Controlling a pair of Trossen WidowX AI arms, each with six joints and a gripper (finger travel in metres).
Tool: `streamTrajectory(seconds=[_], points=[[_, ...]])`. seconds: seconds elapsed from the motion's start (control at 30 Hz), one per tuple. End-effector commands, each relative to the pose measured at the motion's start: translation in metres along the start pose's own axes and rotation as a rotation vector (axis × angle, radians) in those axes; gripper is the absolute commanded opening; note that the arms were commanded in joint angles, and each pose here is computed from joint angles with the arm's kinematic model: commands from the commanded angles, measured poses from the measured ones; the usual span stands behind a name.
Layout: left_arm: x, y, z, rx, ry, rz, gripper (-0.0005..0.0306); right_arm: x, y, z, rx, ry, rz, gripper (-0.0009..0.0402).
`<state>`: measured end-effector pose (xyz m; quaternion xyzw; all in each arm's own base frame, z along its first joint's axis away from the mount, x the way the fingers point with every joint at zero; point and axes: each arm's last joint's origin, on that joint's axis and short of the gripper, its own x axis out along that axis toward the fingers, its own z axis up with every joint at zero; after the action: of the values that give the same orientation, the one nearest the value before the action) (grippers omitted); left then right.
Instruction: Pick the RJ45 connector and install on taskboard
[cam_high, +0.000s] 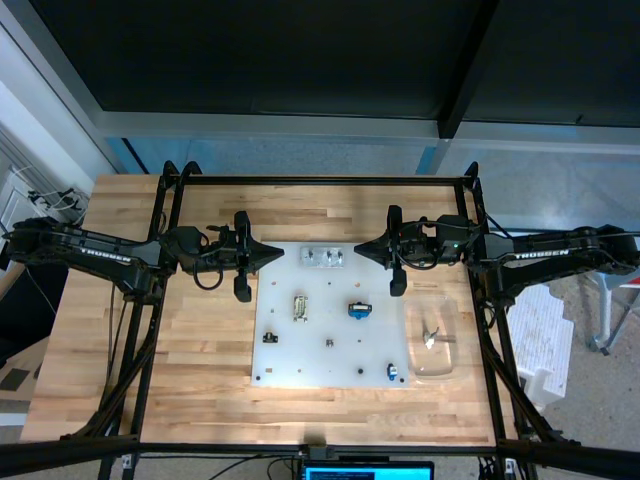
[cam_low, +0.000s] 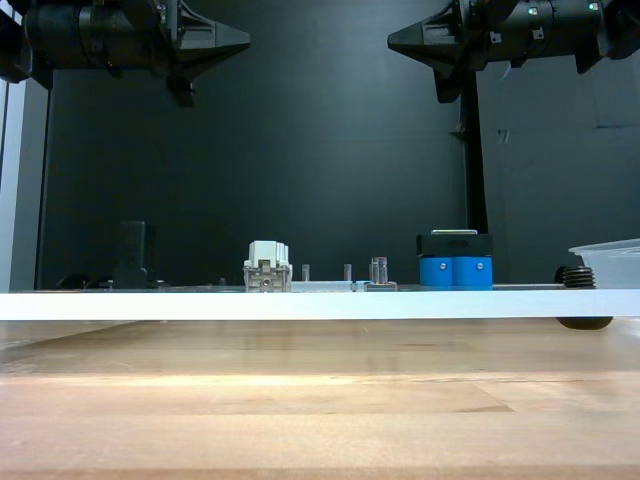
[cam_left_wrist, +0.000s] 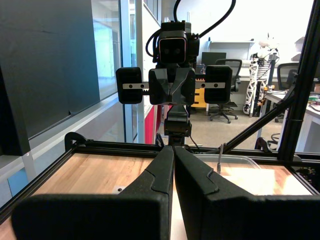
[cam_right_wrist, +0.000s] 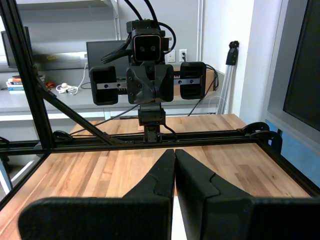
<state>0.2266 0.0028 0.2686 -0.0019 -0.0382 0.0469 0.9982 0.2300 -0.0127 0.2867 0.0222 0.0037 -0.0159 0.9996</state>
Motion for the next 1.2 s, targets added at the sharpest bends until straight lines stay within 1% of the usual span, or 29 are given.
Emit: streamTrajectory(seconds=[0.03, 0.4, 0.5, 0.63, 0.77, 0.87, 1.2], points=[[0.000, 0.000, 0.000, 0.000, 0.000, 0.000, 0.0000, 0.000, 0.000, 0.000, 0.000, 0.000, 0.000, 0.0000], [0.000, 0.000, 0.000, 0.000, 0.000, 0.000, 0.0000, -0.002, 0.000, 0.001, 0.002, 0.002, 0.002, 0.0000], [0.000, 0.000, 0.000, 0.000, 0.000, 0.000, 0.0000, -0.005, 0.000, 0.004, -0.002, 0.038, -0.012, 0.0000], [0.000, 0.000, 0.000, 0.000, 0.000, 0.000, 0.0000, -0.007, 0.001, 0.011, -0.009, 0.133, -0.014, 0.0000], [0.000, 0.000, 0.000, 0.000, 0.000, -0.001, 0.0000, -0.009, 0.002, 0.017, -0.005, 0.240, -0.004, 0.0000], [0.000, 0.000, 0.000, 0.000, 0.000, -0.001, 0.0000, -0.012, 0.003, 0.021, 0.000, 0.327, -0.005, 0.0000], [0.000, 0.000, 0.000, 0.000, 0.000, 0.000, 0.0000, -0.033, 0.006, 0.035, 0.004, 0.642, -0.009, 0.0000]])
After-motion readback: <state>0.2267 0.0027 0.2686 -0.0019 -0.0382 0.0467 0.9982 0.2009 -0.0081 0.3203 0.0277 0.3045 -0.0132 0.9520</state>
